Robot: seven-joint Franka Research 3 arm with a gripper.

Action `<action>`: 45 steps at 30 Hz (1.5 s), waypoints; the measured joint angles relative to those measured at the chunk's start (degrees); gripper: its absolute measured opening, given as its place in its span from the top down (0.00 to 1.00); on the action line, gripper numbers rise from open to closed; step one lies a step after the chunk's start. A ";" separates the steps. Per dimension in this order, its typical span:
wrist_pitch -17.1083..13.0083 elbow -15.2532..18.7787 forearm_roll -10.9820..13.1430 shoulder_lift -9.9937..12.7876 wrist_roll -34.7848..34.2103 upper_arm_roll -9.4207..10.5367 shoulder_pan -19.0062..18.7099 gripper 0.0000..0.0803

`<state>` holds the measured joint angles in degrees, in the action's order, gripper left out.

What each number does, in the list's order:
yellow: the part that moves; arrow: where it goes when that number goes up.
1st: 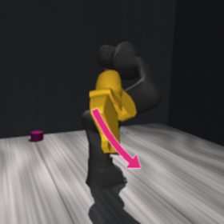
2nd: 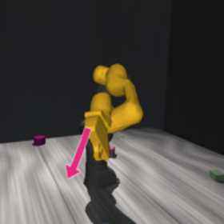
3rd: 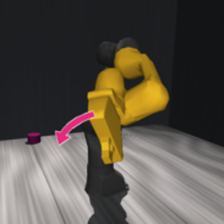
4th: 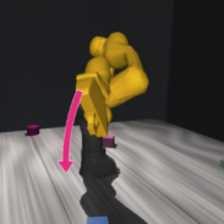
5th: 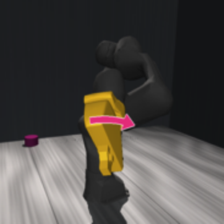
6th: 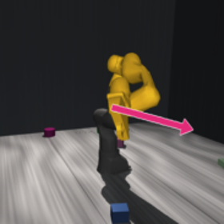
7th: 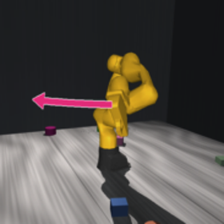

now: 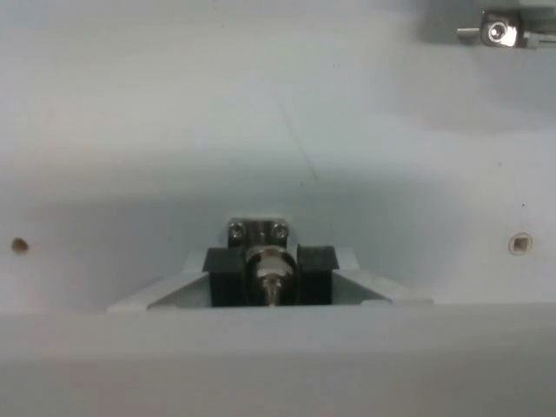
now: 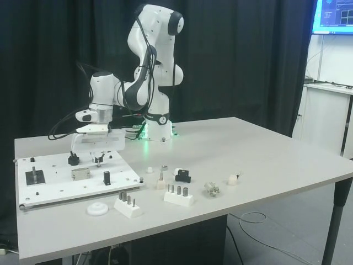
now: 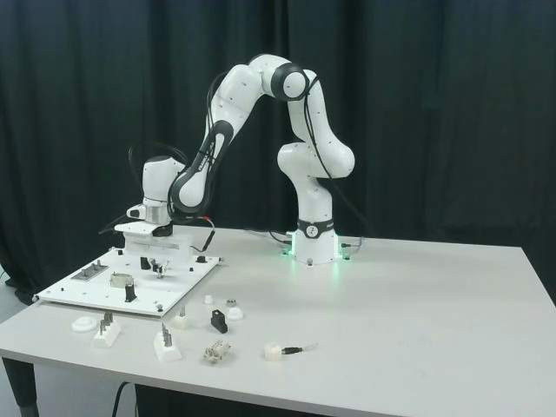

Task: Insert BNC.

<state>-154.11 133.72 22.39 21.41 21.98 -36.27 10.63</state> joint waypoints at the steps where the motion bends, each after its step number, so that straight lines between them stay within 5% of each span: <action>1: -0.01 0.00 0.00 0.00 0.00 0.00 0.00 0.85; 45: -1.51 -0.03 0.25 0.34 0.00 0.33 0.07 0.85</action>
<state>-155.62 133.69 22.64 21.74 21.98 -35.94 10.69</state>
